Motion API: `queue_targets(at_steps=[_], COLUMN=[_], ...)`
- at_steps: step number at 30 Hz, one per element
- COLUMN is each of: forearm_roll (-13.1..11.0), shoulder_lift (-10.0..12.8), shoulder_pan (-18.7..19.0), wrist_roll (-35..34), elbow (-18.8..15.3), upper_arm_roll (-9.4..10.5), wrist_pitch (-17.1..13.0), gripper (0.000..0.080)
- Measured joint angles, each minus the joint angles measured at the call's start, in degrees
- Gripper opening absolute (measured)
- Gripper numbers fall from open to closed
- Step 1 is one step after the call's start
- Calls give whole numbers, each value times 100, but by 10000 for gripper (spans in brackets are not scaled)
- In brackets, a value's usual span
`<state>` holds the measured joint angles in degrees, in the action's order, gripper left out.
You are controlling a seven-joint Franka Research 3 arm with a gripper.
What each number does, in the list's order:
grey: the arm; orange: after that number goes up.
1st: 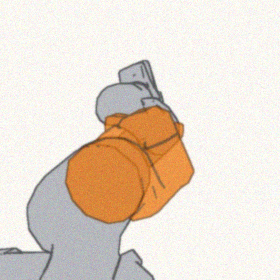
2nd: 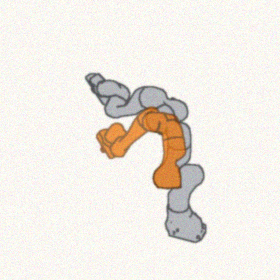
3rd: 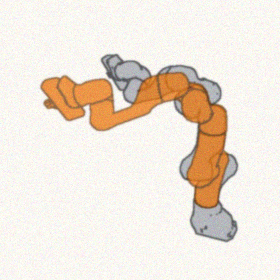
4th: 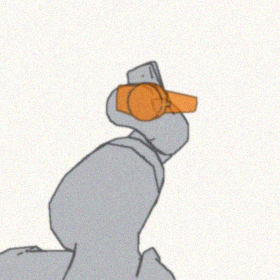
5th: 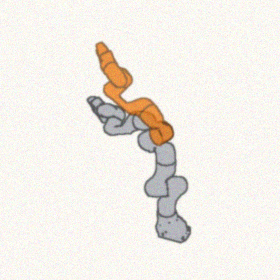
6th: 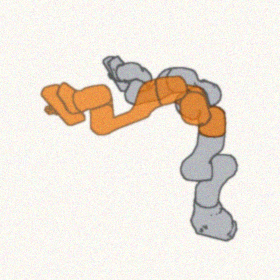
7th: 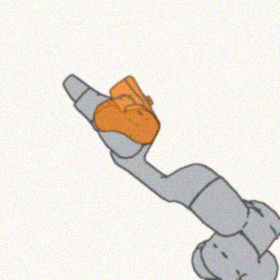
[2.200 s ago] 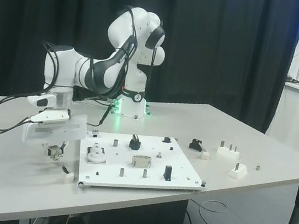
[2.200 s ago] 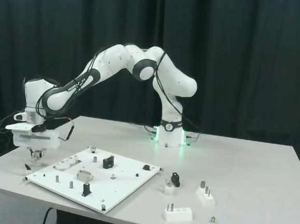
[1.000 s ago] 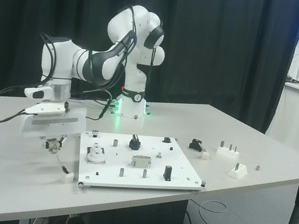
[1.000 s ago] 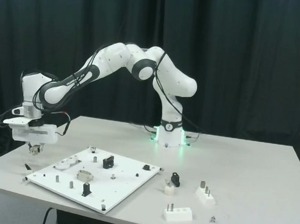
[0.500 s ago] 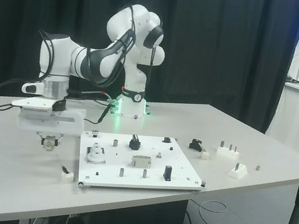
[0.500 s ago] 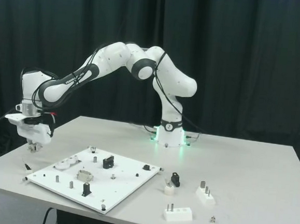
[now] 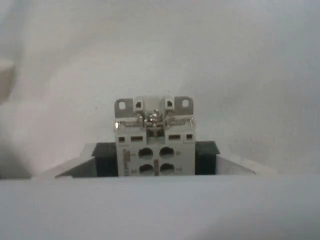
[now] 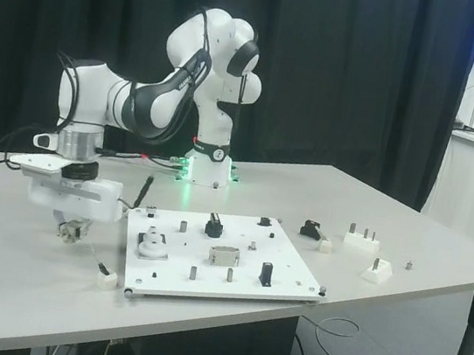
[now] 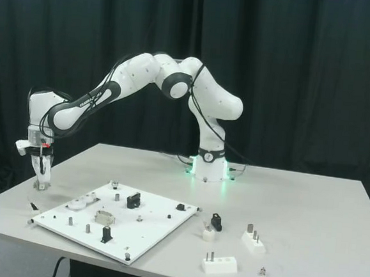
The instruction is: Place waterproof.
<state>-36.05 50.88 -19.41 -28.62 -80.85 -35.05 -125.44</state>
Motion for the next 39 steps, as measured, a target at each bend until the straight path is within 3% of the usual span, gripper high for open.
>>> queue_targets(at_steps=[7,15,36,37,39], forearm_roll=[-41,-38,247,253,261], shoulder_lift=[12,79,113,106,83], shoulder_pan=[29,99,213,216,223], wrist_roll=[-1105,-1718,-1798,-1800,-1800], elbow=[-227,-393,-663,-663,-663], upper_arm_roll=[25,27,13,11,5], wrist_pitch=[-304,-482,-696,-696,-695], gripper=[313,313,313,673,673])
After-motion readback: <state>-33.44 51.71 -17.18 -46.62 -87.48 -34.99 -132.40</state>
